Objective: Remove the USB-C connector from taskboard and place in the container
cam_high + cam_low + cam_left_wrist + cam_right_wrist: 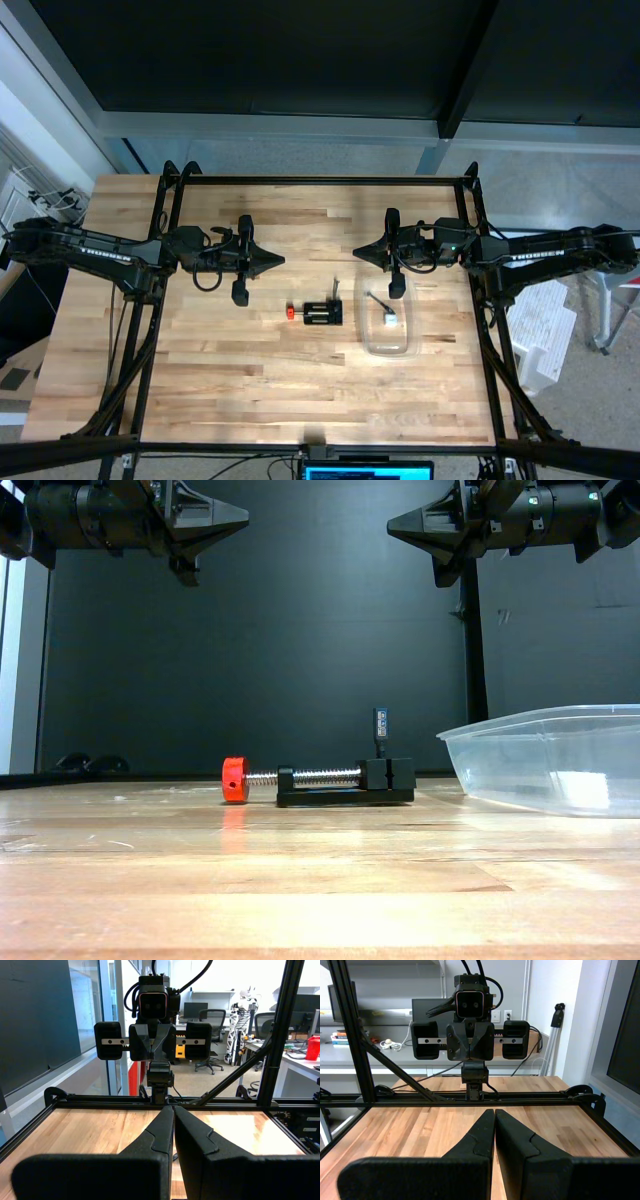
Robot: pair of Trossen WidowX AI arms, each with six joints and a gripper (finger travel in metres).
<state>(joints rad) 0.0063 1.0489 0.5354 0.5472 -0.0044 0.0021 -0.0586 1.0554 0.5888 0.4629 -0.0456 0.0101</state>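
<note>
The taskboard (322,313) (345,783), a small black block with a red-orange knob (235,779) at its left end, lies mid-table. A thin dark USB-C connector (380,730) (335,289) stands upright at the block's right end. Just right of it sits the clear container (405,345) (500,750). My left gripper (280,261) (245,520) (173,1108) hovers high over the table, shut and holding nothing, left of and behind the taskboard. My right gripper (357,252) (392,525) (494,1111) faces it, also shut and holding nothing, high behind the container.
A small white block (390,316) with a dark stick-like piece (377,299) lies inside the container. A black metal frame (320,181) runs around the table. The two grippers point at each other with a gap between their tips.
</note>
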